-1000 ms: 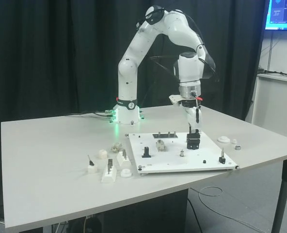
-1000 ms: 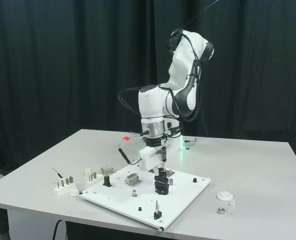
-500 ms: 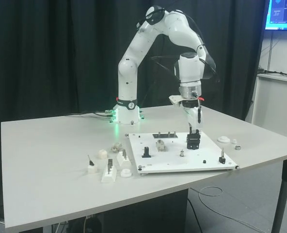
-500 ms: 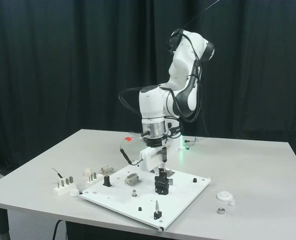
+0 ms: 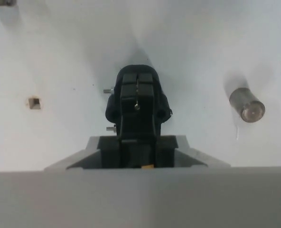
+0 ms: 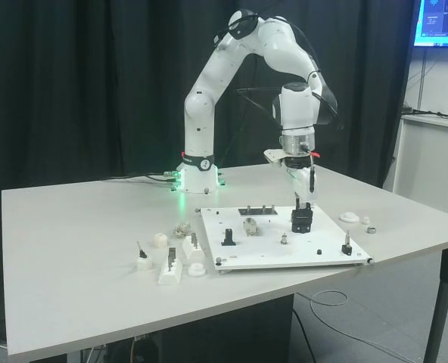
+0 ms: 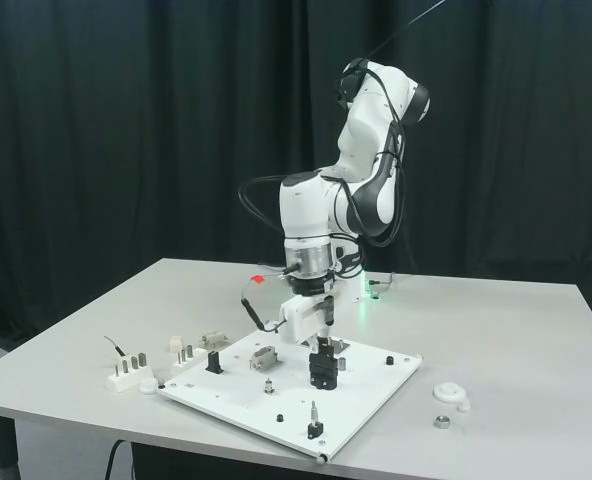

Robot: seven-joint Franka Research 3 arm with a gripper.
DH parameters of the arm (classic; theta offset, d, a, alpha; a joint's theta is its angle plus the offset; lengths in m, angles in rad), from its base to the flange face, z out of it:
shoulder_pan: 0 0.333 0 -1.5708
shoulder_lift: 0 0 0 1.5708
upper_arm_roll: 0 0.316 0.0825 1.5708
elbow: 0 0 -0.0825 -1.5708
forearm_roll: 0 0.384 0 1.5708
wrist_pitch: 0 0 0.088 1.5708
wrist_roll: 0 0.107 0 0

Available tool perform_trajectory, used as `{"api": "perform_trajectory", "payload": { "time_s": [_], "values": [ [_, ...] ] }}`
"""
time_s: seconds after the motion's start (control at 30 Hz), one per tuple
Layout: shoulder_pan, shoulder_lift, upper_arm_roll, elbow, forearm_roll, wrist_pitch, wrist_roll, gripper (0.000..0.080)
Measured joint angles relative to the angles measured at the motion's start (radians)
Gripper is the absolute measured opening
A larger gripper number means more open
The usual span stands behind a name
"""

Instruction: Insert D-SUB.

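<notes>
We see the gripper (image 6: pixel 303 206) pointing straight down just above a black fixture (image 6: pixel 301 221) standing on the white board (image 6: pixel 300 253). In the wrist view its fingers (image 5: pixel 137 90) look pressed together, with no object visible between them. The white arm (image 7: pixel 361 190) rises from its base, arches over and drops vertically onto the board. The D-SUB connector (image 7: pixel 263 359) sits on the board, apart from the gripper, near a small metal peg (image 7: pixel 268 386). Beside the board, on the grey table (image 6: pixel 73 227), white holders (image 6: pixel 171 266) carry small upright parts.
</notes>
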State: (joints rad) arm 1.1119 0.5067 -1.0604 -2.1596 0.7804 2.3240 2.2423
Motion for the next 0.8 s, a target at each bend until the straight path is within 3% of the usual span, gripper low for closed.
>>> {"api": "perform_trajectory", "payload": {
  "time_s": [0.4,0.43,0.57,0.6,0.77,0.8],
  "values": [
    [-0.013,-0.001,-0.007,0.0,-0.008,-0.003,0.0,0.0147],
    [-0.013,-0.001,-0.008,0.0,-0.008,-0.004,0.0,0.0629],
    [-0.016,-0.003,-0.016,0.004,-0.008,-0.012,-0.004,0.0629],
    [-0.017,-0.004,-0.018,0.006,-0.009,-0.015,-0.007,0.0759],
    [-0.018,-0.005,-0.031,0.018,-0.024,-0.034,-0.015,0.0759],
    [-0.018,-0.006,-0.034,0.022,-0.028,-0.04,-0.015,0.079]
  ]
}}
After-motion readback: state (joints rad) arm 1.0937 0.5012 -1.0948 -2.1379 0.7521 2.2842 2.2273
